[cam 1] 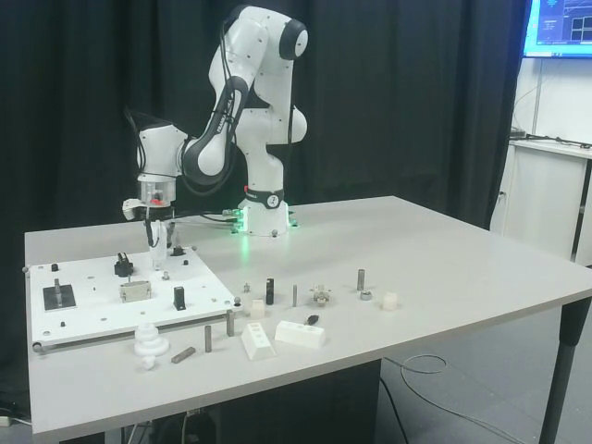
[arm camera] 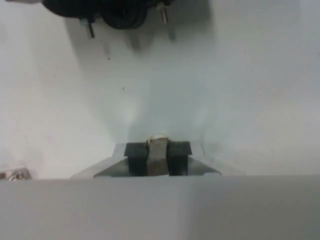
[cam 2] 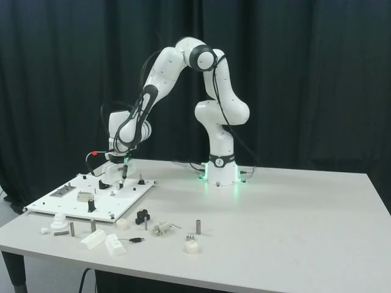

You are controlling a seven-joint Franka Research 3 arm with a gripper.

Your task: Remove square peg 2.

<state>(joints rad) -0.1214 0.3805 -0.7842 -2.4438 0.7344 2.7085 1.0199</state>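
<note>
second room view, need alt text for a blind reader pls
A white robot arm bolted on a grey table reaches down to a white board of mounted parts, its gripper just above the board. Small loose parts lie along the table's front edge, before a black curtain.

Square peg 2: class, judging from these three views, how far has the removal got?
Done: the pincer is shut on a grey square peg, clamped between its black pads in the wrist view. In hand: the arm holds it low over the far part of the white board; whether it has fully left its hole cannot be told. Left: carrying it off and setting it down on the grey table.
</note>
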